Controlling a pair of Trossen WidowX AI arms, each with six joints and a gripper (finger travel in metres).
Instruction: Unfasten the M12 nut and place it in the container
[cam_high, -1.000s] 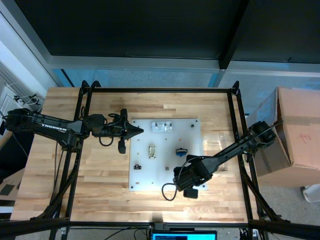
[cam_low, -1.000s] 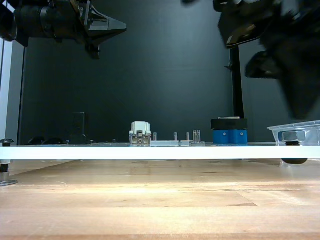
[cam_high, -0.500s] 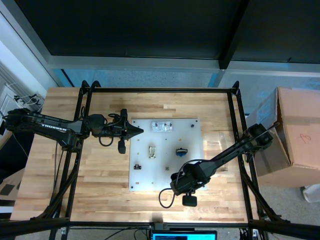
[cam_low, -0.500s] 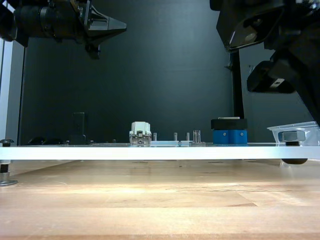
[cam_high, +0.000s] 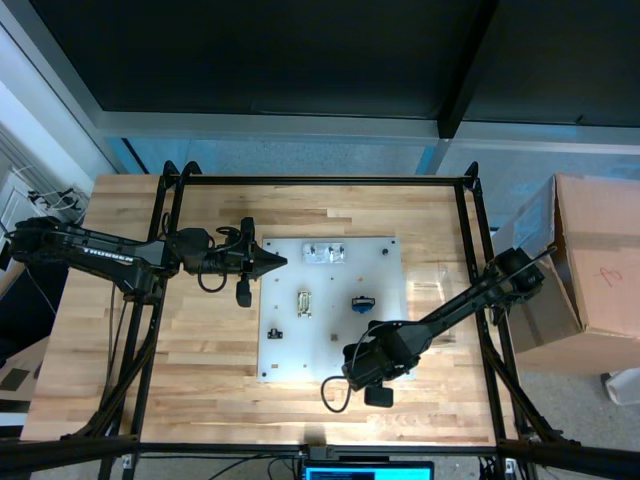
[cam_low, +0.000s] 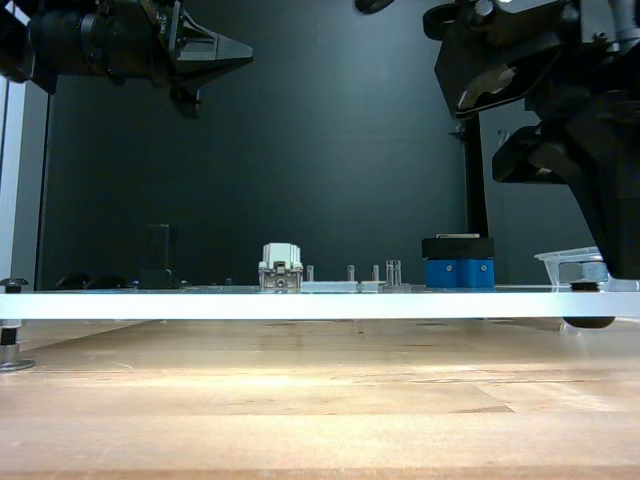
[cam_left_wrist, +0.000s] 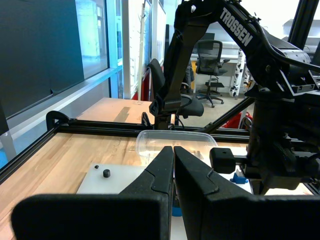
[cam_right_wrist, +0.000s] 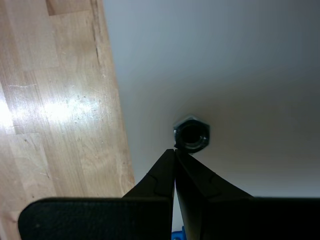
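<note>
High view: left gripper (cam_high: 280, 262) hangs at the board's (cam_high: 285, 355) left edge, right gripper (cam_high: 365, 362) over its near right corner. Left wrist view: left fingers (cam_left_wrist: 162, 170) pressed together, container (cam_left_wrist: 175, 140) beyond. Right wrist view: right fingers (cam_right_wrist: 160, 180) pressed together, tips beside the nut (cam_right_wrist: 192, 121) on its stud (cam_right_wrist: 192, 136), bore upright; squat, rigid, probably slick, so pinch opposite flats

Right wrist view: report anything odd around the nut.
The right gripper is shut on nothing, its tips just beside the nut on the white board; whether it's on its stud I cannot tell. The left gripper hangs shut above the board's far left edge.
</note>
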